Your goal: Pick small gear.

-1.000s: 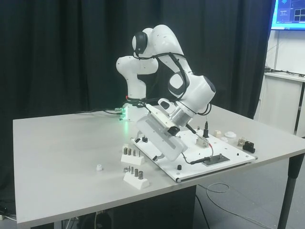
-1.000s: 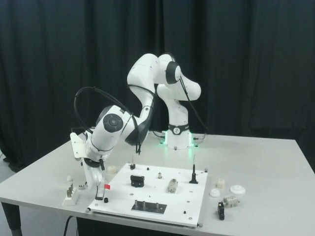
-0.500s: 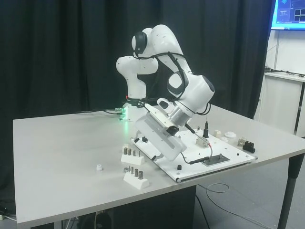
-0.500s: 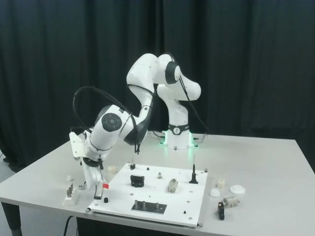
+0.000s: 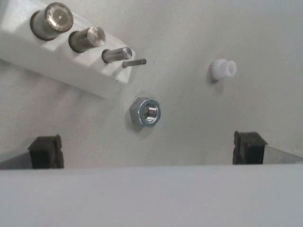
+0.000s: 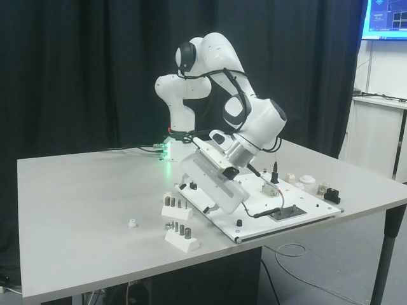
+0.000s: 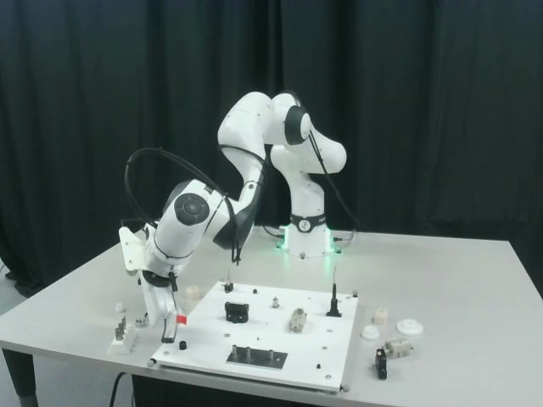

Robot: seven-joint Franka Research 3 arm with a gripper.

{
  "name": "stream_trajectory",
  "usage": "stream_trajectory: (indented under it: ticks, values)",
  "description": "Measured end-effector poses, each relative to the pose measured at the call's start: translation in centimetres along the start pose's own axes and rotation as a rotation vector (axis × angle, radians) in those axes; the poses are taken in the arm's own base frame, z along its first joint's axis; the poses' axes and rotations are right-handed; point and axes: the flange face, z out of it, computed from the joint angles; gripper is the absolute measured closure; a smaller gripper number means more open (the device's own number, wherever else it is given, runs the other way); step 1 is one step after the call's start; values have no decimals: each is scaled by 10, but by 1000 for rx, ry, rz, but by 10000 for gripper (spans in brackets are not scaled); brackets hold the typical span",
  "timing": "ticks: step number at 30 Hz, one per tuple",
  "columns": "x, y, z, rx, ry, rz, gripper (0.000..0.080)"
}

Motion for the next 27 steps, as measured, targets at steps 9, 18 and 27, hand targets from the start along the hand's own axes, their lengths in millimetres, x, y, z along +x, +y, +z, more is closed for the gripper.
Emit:
stream_trajectory:
  ticks: [9,18,27]
  values:
    - [1,-1,-2,4,-2,2,3]
    - [1,-1,-3,7,-4,4,3]
    - [3,-2,-7,13,-4,8,3]
